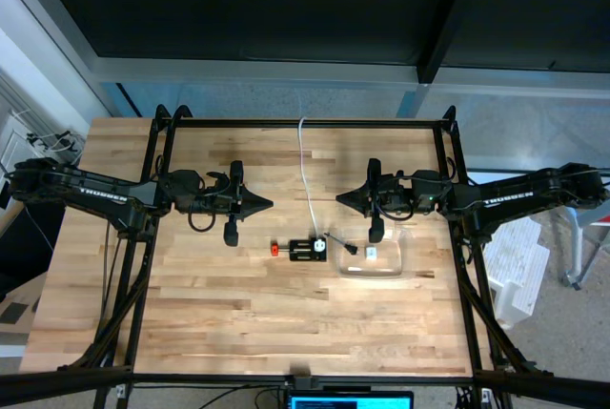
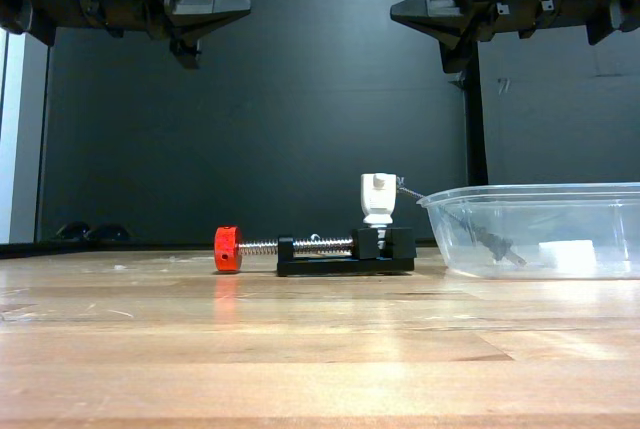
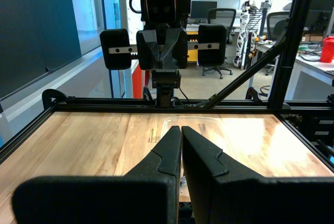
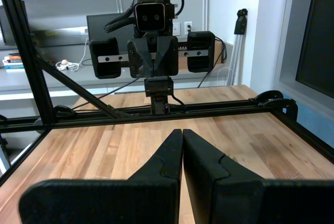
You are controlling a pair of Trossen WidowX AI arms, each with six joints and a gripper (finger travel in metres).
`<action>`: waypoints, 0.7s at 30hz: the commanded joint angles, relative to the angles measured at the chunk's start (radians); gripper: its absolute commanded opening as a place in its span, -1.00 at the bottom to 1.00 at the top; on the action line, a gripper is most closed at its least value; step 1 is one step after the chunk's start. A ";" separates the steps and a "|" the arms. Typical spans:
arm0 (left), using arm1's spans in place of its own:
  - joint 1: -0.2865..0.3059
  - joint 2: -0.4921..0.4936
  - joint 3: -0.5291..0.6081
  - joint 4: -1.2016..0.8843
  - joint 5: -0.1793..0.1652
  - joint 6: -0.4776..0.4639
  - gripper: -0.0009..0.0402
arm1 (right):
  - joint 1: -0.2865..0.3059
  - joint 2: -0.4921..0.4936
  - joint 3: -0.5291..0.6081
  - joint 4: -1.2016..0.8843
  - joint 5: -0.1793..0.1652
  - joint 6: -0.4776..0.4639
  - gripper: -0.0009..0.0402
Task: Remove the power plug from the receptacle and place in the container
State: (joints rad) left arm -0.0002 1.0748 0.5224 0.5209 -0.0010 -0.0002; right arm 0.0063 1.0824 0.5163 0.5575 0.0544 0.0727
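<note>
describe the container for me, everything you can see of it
The container is a shallow clear plastic tray, rectangular with rounded corners, sitting flat on the wooden table beside the receptacle. Inside lie a small white label and the power plug, whose cord stub leans over the rim nearest the receptacle. The left gripper and right gripper hang high above the table, jaws shut, touching nothing.

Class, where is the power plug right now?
In the high view the power plug lies in the left end of the container, right of the receptacle; left pincer and right pincer hang shut above, either side.
</note>
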 commanded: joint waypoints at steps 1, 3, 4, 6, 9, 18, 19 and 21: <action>0.000 0.000 0.000 0.000 0.000 0.000 -0.96 | 0.002 0.000 0.013 0.001 -0.017 -0.002 -0.96; 0.000 0.000 0.000 0.000 0.000 0.000 -0.96 | 0.002 0.000 0.018 0.000 -0.025 -0.002 -0.96; 0.000 0.000 0.000 0.000 0.000 0.000 -0.96 | 0.002 0.000 0.018 0.000 -0.024 -0.002 -0.96; 0.000 0.000 0.000 0.000 0.000 0.000 -0.96 | 0.002 0.000 0.016 -0.003 -0.024 -0.002 -0.96; 0.000 0.000 0.000 0.000 0.000 0.000 -0.96 | 0.003 0.000 0.015 -0.007 -0.023 -0.003 -0.96; 0.000 0.000 0.000 0.000 0.000 0.000 -0.96 | 0.003 0.000 0.015 -0.007 -0.021 -0.003 -0.96; 0.000 0.000 0.000 0.000 0.000 0.000 -0.96 | 0.003 0.000 0.016 -0.007 -0.021 -0.003 -0.96; 0.000 0.000 0.000 0.000 0.000 0.000 -0.96 | 0.003 0.000 0.015 -0.007 -0.022 -0.003 -0.96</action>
State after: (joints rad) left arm -0.0002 1.0748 0.5228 0.5209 -0.0010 -0.0006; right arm 0.0090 1.0824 0.5320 0.5507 0.0326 0.0689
